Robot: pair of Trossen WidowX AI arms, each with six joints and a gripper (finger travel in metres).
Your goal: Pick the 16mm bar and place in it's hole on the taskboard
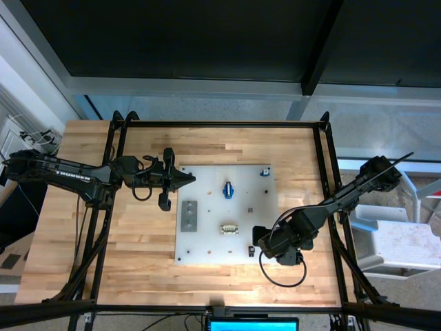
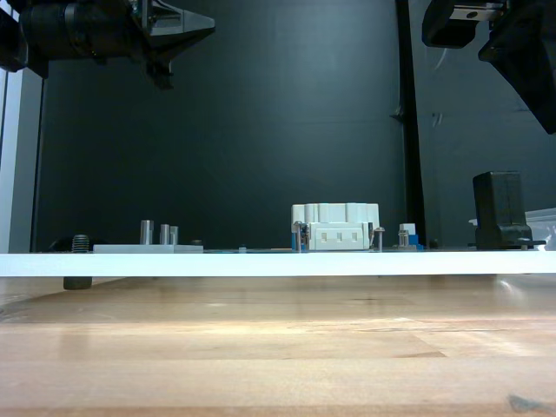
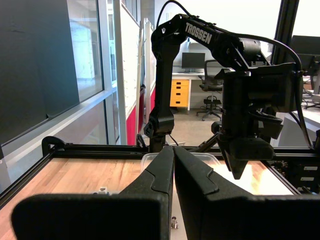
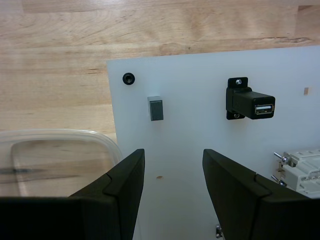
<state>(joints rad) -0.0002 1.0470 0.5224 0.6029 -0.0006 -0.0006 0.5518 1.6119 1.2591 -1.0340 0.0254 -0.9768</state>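
Short metal bars (image 2: 146,233) stand upright in the grey block (image 1: 188,215) at the left of the white taskboard (image 1: 207,248); I cannot tell which one is the 16mm bar. My left gripper (image 1: 189,178) hovers high over the board's far left edge, pointing right. In the left wrist view it (image 3: 173,150) is shut with nothing between its fingers. My right gripper (image 1: 260,243) hangs above the board's near right corner. The right wrist view shows it (image 4: 172,155) open and empty, well above the board surface.
On the board are a white multi-pin connector (image 2: 334,227), a black USB socket (image 4: 250,104), a small grey square (image 4: 155,108) and a blue part (image 1: 228,189). A clear plastic container (image 4: 55,150) sits on the wooden table beside the board's right edge.
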